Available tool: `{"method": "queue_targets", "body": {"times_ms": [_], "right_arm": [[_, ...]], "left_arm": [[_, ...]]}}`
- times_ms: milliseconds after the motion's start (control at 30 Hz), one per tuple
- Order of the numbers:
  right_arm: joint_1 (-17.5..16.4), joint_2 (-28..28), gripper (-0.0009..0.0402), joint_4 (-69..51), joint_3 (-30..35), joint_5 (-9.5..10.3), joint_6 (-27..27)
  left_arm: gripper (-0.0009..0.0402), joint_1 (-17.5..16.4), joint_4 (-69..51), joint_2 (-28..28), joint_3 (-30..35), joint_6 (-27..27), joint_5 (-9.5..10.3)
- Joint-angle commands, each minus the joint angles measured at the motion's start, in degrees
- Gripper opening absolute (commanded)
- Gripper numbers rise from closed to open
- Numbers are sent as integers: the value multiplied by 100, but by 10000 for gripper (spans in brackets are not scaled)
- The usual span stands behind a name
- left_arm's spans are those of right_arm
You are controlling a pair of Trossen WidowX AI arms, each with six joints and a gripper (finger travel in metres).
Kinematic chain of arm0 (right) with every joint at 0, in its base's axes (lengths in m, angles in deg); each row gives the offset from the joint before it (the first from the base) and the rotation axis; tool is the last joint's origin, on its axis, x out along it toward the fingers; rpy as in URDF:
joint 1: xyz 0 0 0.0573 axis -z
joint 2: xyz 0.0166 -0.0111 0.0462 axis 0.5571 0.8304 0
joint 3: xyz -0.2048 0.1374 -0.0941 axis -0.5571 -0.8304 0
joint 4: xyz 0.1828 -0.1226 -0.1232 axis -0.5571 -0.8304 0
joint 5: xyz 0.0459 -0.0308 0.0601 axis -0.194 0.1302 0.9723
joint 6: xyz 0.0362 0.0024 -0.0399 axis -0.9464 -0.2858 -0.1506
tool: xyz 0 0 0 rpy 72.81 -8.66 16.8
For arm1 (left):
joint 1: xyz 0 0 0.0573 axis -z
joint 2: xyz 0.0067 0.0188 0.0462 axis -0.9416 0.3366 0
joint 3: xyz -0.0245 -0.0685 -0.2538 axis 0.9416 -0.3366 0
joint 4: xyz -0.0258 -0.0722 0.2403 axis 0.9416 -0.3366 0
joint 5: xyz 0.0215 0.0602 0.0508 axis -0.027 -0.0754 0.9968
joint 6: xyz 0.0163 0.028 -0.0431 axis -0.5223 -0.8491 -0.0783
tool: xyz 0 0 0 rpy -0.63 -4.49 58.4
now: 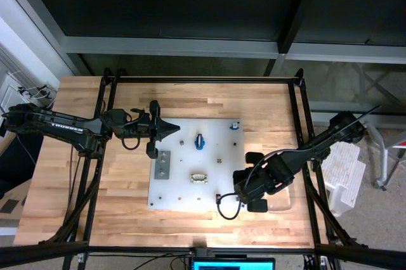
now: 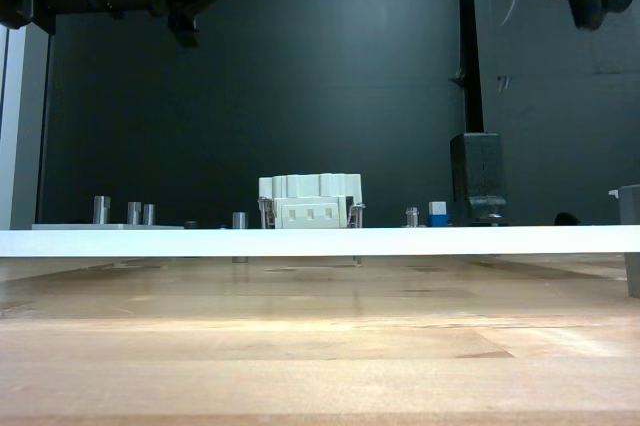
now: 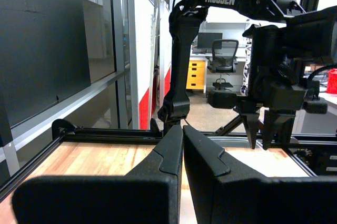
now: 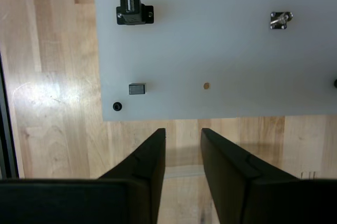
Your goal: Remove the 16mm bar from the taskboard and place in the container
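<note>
nearest us, the right gripper (image 4: 182, 133) hangs high over the table (image 1: 76, 206), just off the board (image 1: 176, 195) at its 4-to-5 o'clock corner. its fingers are apart with only wood showing between them. the tub (image 1: 289, 203) sits just beside the board's 4 o'clock side, mostly covered by the right arm (image 1: 317, 146) in the high view. the low view catches only what looks like one upright wall of it at the frame edge.

the right wrist view picks out what the high view blurs: a black socket (image 4: 134, 13) by the board's near edge, a little grey square (image 4: 137, 88) and a silvery fitting (image 4: 279, 20).

further in, the beige connector (image 2: 310, 201) sits mid-board and blocks the blue knob (image 1: 199, 141) from the low view altogether. at the board's 8 o'clock is the grey block (image 1: 164, 166) with three small pegs in it. only the low view shows them standing upright. the bar (image 2: 101, 209), as best i can read it, is the thickest of those, upright in the block and well apart from both grippers. i can't be sure which peg is which. a lone peg (image 2: 239, 220) stands between block and connector.

farthest back, the left gripper (image 3: 182, 129) floats level above the board's 10 o'clock corner, fingers pressed together and holding nothing, pointing toward the right arm. in the low view both grippers are cut off by the top of the frame.
</note>
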Motion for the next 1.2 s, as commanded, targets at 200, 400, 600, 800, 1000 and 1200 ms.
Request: {"method": "queue_targets", "body": {"times_ms": [200,400,600,800,1000,1200], "right_arm": [[-94,149,159,44,-7,0,-52],[-127,149,191,68,-7,-4,-50],[-149,149,207,79,-28,-4,-50],[-173,267,219,118,-39,-7,-48],[-186,507,235,280,-42,-11,-44],[-190,719,246,542,-42,-13,-46]], "left_arm": [[0,-2,0,-2,0,0,-2],[0,-2,0,0,0,0,-2],[0,0,0,0,0,0,-2],[0,-2,0,0,0,0,-2],[0,-2,0,0,0,0,-2],[0,0,0,0,0,0,-2]]}}
